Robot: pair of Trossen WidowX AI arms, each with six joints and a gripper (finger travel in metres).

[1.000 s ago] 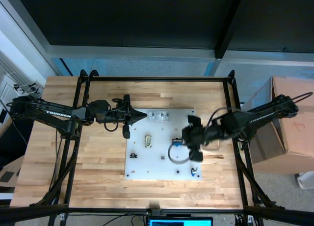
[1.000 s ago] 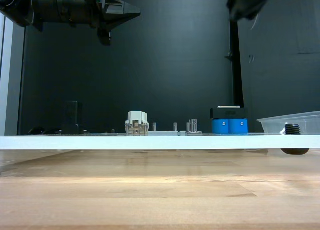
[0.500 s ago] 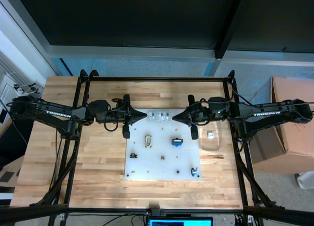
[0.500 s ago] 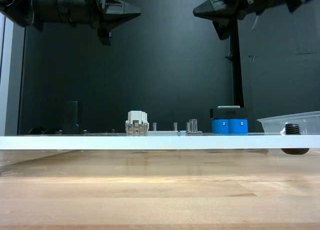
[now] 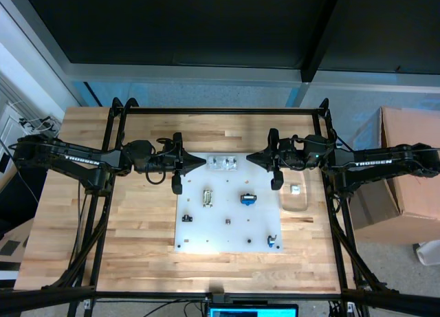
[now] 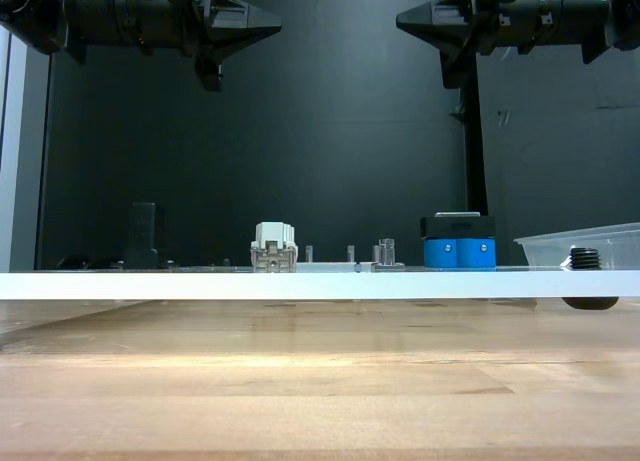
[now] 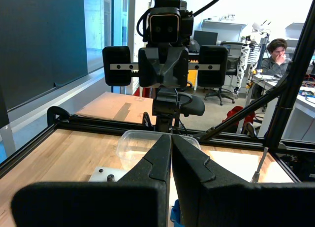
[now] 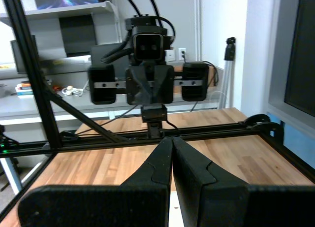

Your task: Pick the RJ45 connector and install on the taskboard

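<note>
Two pincers hang level over the far edge of the white board [image 5: 206,234], each pinched fully together on nothing. The right gripper [image 5: 247,159] has swung up and back from low over that board within the last second, and now mirrors the left gripper [image 5: 204,161]. I count one clear tray [image 5: 297,207], one white block [image 5: 295,189] and one blue jack [image 5: 273,242], but I cannot tell where the connector lies, so I can't judge it installed.

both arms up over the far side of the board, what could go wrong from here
The left end effector and right end effector, both shut and empty, face tip to tip above the board's far edge; moving inward together could clash.
I cannot tell where the connector is: no cable shows at the tray or jack, so a pick may miss.
</note>
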